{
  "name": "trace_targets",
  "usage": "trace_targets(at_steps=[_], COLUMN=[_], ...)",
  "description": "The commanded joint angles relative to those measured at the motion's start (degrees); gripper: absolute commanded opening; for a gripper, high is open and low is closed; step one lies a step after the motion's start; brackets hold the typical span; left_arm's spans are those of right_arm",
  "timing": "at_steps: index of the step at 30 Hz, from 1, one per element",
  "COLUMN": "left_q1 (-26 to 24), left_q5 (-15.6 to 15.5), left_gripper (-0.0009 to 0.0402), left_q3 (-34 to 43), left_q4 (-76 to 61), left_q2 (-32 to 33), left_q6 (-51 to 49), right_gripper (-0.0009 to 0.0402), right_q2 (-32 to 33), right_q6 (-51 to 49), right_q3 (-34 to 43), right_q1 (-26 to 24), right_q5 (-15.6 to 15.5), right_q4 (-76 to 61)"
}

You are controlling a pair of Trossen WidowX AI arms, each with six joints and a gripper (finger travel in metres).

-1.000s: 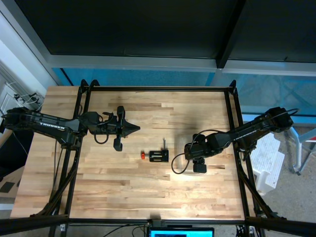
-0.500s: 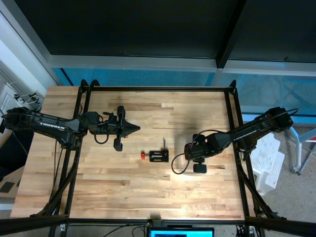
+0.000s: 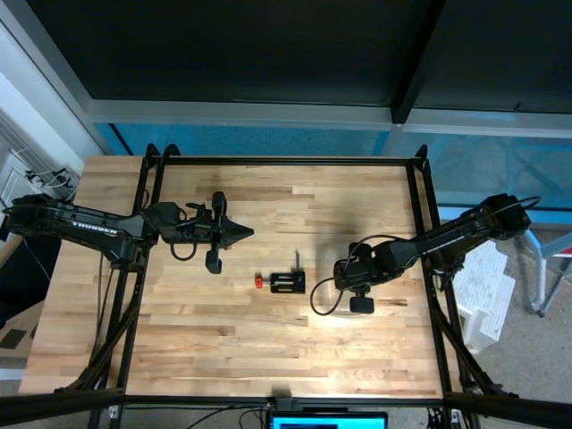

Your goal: Pick the usb-c connector and install on the hub

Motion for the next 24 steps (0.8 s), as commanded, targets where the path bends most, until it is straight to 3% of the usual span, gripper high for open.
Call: trace_targets(at_steps=[1,24], left_q1=[0.0,0.0], left_q5=[0.0,0.0], left_gripper=[0.0,0.0], left_q3=[0.0,0.0], left_q4=[0.0,0.0], left_q2=[0.0,0.0], left_q6=[0.0,0.0], right_gripper=[-0.0001,0.0], right_q2=[0.0,-1.6], right_q6=[0.0,0.0], right_q3=[0.0,2.8], right_q1=[0.0,0.0], right_q5=[0.0,0.0], right_q4=[0.0,-3.5])
